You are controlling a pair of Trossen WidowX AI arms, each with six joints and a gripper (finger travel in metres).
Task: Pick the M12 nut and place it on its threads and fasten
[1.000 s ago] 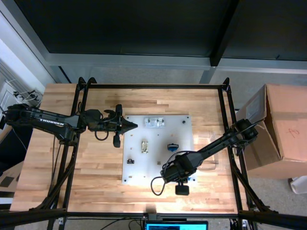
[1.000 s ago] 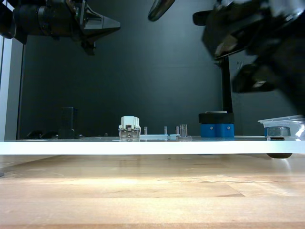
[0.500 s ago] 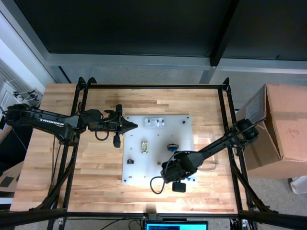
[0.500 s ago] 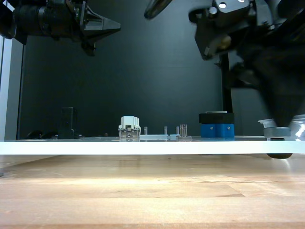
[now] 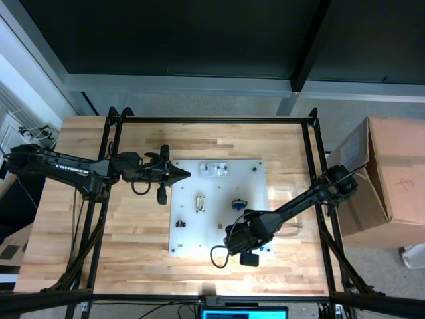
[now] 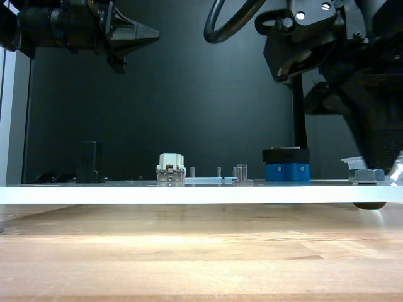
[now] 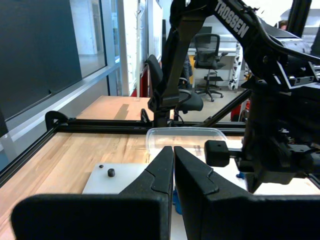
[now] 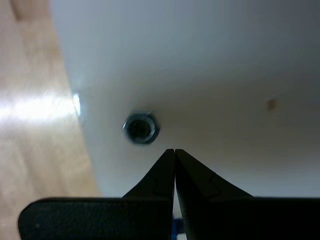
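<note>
- Brown cardboard box (image 5: 388,179) — at the right edge of the high view, beside the light wooden table (image 5: 133,219).
- White plastic connector block (image 6: 171,170) — lower centre of the low view.
- Blue block with a black cap (image 6: 286,165), right of it and apart.
- Clear plastic tray (image 7: 185,131), resting on the tabletop.

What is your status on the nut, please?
Left end effector shut, high over board's far left edge. Right end effector shut, empty, beside nut. Nut on its stud.
</note>
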